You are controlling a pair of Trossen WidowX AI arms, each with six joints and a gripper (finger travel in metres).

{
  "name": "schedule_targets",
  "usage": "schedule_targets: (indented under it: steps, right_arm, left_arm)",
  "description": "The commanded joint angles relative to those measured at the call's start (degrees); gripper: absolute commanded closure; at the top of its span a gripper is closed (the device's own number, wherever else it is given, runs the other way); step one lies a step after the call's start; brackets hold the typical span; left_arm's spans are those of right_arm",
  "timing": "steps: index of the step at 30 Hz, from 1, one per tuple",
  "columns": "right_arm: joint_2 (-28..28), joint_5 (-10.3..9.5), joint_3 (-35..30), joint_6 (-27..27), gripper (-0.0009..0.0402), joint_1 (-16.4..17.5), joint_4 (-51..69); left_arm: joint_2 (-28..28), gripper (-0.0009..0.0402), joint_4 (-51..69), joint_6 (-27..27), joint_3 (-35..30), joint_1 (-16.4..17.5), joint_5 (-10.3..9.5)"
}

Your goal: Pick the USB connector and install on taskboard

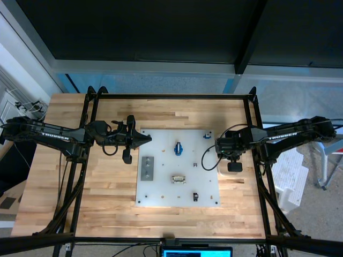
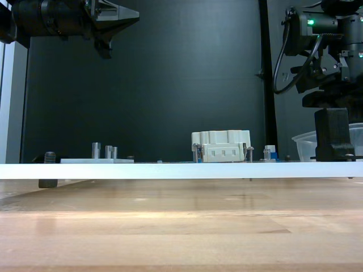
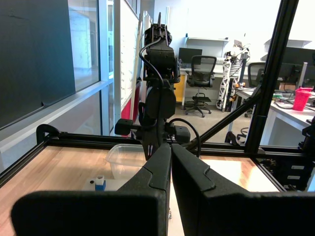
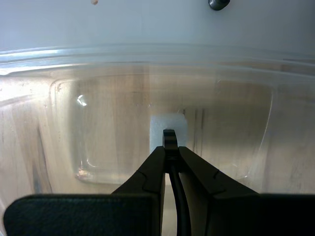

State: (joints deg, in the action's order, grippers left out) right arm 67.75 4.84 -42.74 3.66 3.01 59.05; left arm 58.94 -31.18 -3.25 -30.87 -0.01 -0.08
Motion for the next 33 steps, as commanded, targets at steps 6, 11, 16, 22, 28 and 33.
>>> schedule_targets:
  steps: [6, 11, 16, 22, 28, 33]
  right_arm:
    - [-0.3, 0.11, 0.0, 0.6, 0.0393, 0.0, 0.2]
    - [-0.3, 0.35, -1.2, 0.5, 0.0393, 0.0, 3.0]
    - [-1.8, 1.38, -0.9, 0.6, 0.0393, 0.0, 2.7]
    - [-2.5, 1.36, -0.8, 0.6, 0.0393, 0.0, 2.6]
    - [-2.5, 1.03, -0.9, 0.5, 0.0393, 0.0, 2.7]
    - [-2.5, 1.05, -0.9, 0.6, 0.0393, 0.0, 2.8]
  left_arm:
    - [0.0, 0.0393, 0.0, 0.0, 0.0, 0.0, 0.02]
    - [0.0, 0.0393, 0.0, 0.0, 0.0, 0.0, 0.02]
    - [0.0, 0.0393, 0.0, 0.0, 0.0, 0.0, 0.02]
    - [0.0, 0.0393, 0.0, 0.0, 0.0, 0.0, 0.02]
    - [0.0, 0.0393, 0.0, 0.0, 0.0, 0.0, 0.02]
    - [0.0, 0.0393, 0.0, 0.0, 0.0, 0.0, 0.02]
